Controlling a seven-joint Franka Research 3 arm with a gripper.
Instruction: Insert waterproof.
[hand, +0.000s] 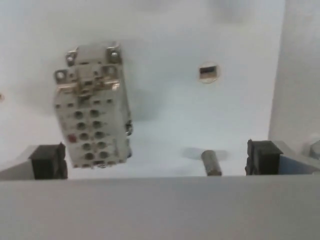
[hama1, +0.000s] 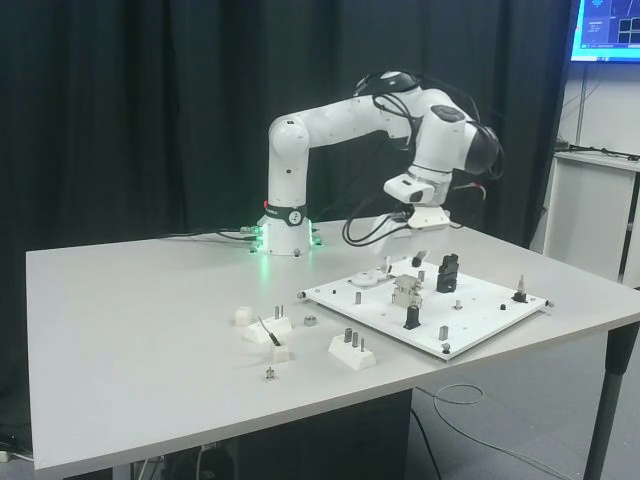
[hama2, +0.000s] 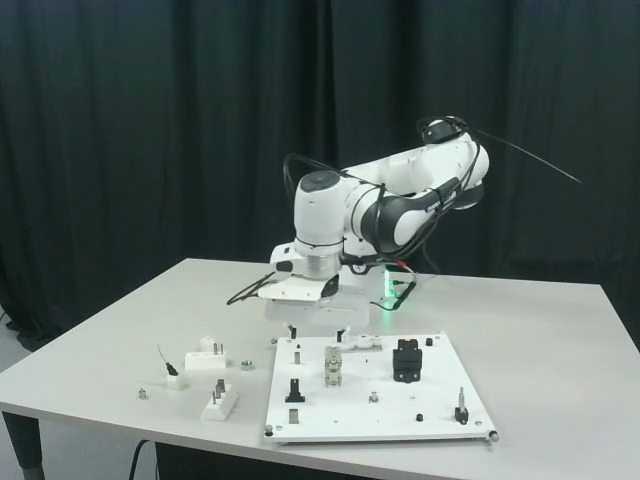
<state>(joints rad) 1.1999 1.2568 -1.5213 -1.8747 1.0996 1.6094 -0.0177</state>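
Your claw (hand: 155, 160) hangs released, holding nothing, above the white board (hama2: 440, 400). The multi-pin connector (hand: 92, 120) stands upright on that board, at ten o'clock from the claw. Grey bench (hama1: 130, 300) below, black curtains (hama2: 150, 130) behind.

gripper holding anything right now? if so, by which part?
Nothing held. The gripper hangs open above the white board, its fingertips wide apart with only board between them. The multi-pin connector stands on the board, untouched.

Black curtains (hama2: 150, 130) hang behind the grey table (hama1: 130, 320); a white cabinet (hama1: 590, 210) stands beside.
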